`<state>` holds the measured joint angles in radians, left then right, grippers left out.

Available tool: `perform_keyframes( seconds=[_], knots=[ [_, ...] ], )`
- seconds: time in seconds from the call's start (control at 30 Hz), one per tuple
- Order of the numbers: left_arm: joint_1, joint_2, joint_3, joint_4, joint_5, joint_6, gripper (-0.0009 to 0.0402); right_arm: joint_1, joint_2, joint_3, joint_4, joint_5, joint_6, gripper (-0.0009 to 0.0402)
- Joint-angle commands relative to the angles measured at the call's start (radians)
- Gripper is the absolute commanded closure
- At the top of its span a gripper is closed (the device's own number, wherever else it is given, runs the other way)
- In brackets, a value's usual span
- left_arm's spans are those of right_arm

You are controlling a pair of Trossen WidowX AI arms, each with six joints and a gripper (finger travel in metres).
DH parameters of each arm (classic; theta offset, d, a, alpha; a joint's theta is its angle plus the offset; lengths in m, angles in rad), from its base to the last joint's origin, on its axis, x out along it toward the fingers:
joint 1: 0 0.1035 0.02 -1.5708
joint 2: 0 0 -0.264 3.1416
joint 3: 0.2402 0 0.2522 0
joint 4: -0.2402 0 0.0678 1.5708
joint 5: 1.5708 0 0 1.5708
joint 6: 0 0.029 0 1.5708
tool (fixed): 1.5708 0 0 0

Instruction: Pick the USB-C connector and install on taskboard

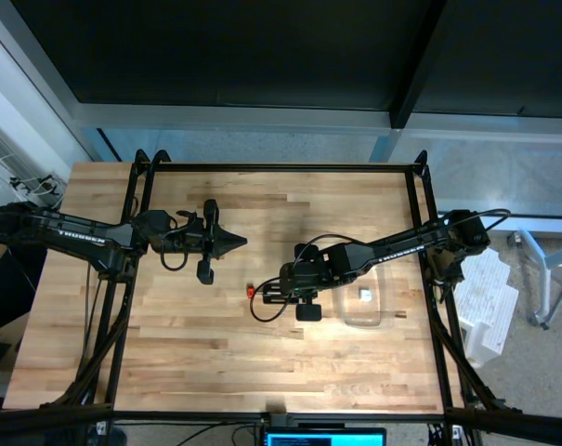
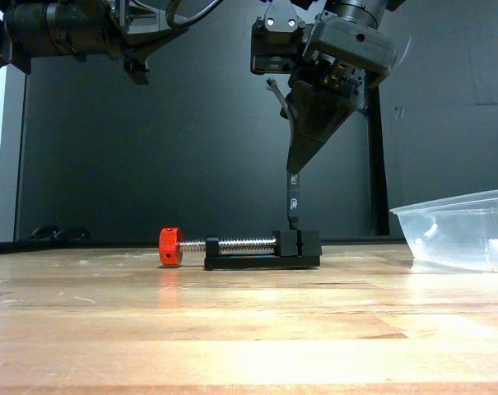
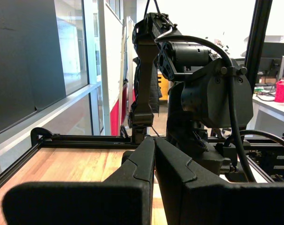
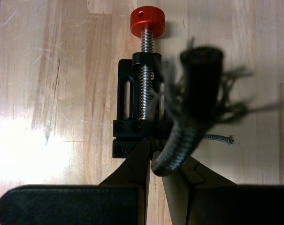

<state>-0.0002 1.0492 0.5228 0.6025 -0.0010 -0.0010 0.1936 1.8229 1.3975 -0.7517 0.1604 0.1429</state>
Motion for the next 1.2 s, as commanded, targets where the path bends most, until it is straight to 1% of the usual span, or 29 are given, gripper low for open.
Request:
perform_keyframes(
  seconds=[0.03,0.2,0.33,0.43,0.53,0.63,0.8,0.87,0.9,0.93,1.03,1.13,1.2],
  knots=[
    [0.0,0.0,0.0,0.0,0.0,0.0,0.0393,0.0,-0.013,0.0,0.002,-0.011,0.002,0.0343],
    [0.0,0.0,0.0,0.0,0.0,0.0,0.0393,0.0,-0.039,0.0,0.0,-0.011,0.01,0.0272],
    [0.0,0.0,0.0,0.0,0.0,0.0,0.0393,0.0,-0.074,0.0,0.003,-0.004,0.032,0.022],
    [0.0,0.0,0.0,0.0,0.0,0.0,0.0393,0.0,-0.104,0.0,-0.003,-0.004,0.032,0.0184],
    [0.0,0.0,0.0,0.0,0.0,0.0,0.0393,0.0,-0.142,0.0,-0.016,-0.004,0.031,0.0156],
    [0.0,0.0,0.0,0.0,0.0,0.0,0.0393,-0.002,-0.175,0.0,-0.04,-0.003,0.021,0.0143],
    [0.0,0.0,0.0,0.0,0.0,0.0,0.0393,-0.002,-0.202,-0.001,-0.062,-0.005,0.0,0.0151],
    [0.0,0.0,0.0,0.0,0.0,0.0,0.0393,-0.006,-0.212,-0.006,-0.061,-0.008,-0.026,0.016],
    [0.0,0.0,0.0,0.0,0.0,0.0,0.0393,-0.011,-0.222,-0.011,-0.06,-0.013,-0.034,0.0166],
    [0.0,0.0,0.0,0.0,0.0,0.0,0.0393,-0.021,-0.231,-0.02,-0.057,-0.027,-0.042,0.0175],
    [0.0,0.0,0.0,0.0,0.0,0.0,0.0393,-0.059,-0.269,-0.051,-0.043,-0.056,-0.056,0.0217],
    [0.0,0.0,0.0,0.0,0.0,0.0,0.0393,-0.097,-0.319,-0.081,-0.009,-0.056,-0.081,0.0272],
    [0.0,0.0,0.0,0.0,0.0,0.0,0.0393,-0.114,-0.358,-0.114,0.056,-0.056,-0.102,0.0311]
  ],
)
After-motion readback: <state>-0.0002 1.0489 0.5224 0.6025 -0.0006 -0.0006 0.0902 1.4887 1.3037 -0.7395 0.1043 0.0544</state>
